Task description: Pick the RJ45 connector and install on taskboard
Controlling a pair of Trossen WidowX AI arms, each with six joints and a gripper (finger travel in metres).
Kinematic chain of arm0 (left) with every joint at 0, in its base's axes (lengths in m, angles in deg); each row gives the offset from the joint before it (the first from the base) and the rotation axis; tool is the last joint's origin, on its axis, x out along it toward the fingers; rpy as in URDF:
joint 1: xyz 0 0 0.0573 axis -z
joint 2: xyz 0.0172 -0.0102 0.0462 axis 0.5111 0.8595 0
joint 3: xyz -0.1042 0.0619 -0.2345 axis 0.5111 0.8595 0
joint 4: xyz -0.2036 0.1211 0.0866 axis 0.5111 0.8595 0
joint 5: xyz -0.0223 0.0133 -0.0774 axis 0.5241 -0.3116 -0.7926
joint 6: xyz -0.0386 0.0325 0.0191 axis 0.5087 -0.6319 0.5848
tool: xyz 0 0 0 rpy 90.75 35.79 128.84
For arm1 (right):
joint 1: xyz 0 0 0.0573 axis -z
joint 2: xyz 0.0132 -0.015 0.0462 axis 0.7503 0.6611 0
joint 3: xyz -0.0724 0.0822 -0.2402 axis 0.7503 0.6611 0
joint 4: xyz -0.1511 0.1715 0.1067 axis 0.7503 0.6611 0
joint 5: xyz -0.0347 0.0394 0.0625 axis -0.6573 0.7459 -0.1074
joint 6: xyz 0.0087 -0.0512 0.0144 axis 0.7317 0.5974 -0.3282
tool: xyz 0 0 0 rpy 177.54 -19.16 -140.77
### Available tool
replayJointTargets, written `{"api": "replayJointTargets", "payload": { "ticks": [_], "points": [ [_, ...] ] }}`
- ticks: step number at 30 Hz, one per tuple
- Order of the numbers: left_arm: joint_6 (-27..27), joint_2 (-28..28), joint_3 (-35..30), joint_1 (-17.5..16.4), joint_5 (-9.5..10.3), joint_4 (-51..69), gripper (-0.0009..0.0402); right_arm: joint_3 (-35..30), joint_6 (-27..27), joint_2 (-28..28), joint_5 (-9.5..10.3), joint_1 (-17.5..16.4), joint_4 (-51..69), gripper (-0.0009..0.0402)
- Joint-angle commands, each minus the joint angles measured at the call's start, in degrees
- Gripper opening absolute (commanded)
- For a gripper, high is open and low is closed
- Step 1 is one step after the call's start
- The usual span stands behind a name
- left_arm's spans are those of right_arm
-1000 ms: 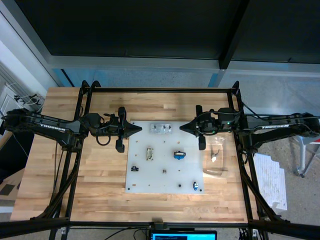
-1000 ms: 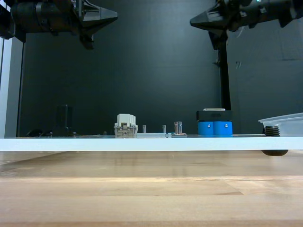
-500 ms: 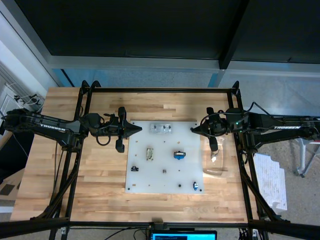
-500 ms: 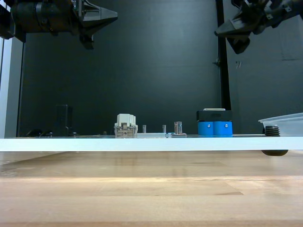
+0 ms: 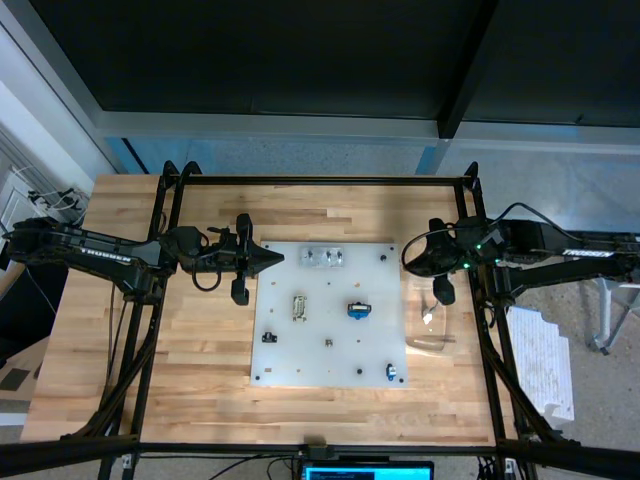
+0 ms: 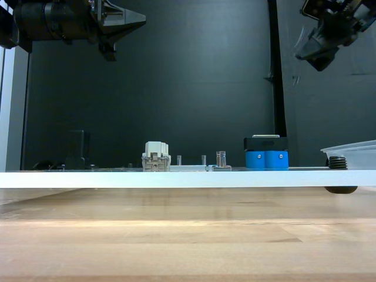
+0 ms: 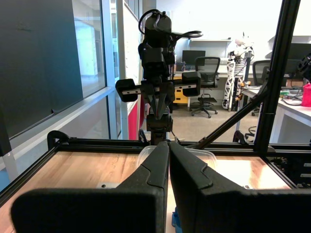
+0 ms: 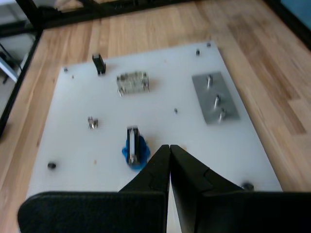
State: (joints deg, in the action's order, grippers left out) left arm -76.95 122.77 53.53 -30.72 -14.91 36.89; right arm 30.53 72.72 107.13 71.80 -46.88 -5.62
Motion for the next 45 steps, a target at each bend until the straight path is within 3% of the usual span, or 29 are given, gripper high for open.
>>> {"api": "replayJointTargets", "payload": {
  "ticks": [1, 12, 18, 21, 25, 32, 40, 45],
  "points": [
    [0.0, 0.0, 0.0, 0.0, 0.00, 0.0, 0.0000, -2.4, 0.0, 0.1, -0.11, -0.1, 6.7, 0.0000],
    [0.0, 0.0, 0.0, 0.0, 0.00, 0.0, 0.0000, -6.6, -2.5, 0.1, -0.09, -2.4, 25.9, 0.0000],
    [0.0, 0.0, 0.0, 0.0, 0.00, 0.0, 0.0000, -6.6, -5.9, 0.1, -0.35, -6.9, 31.8, 0.0000],
    [0.0, 0.0, 0.0, 0.0, 0.00, 0.0, 0.0000, -6.6, -8.6, 0.1, -3.17, -9.9, 34.4, 0.0000],
    [0.0, 0.0, 0.0, 0.0, 0.00, 0.0, 0.0000, -6.6, -13.5, 0.3, -4.57, -14.0, 37.0, 0.0000],
    [0.0, 0.0, 0.0, 0.0, 0.00, 0.0, 0.0000, -6.6, -18.6, 2.9, -4.57, -19.6, 37.6, 0.0000],
    [0.0, 0.0, 0.0, 0.0, 0.00, 0.0, 0.0000, -6.6, -21.2, 6.1, -4.55, -20.8, 37.5, 0.0002],
    [0.0, 0.0, 0.0, 0.0, 0.00, 0.0, 0.0000, -6.5, -22.7, 8.2, -4.96, -20.9, 37.5, 0.0051]
  ]
}}
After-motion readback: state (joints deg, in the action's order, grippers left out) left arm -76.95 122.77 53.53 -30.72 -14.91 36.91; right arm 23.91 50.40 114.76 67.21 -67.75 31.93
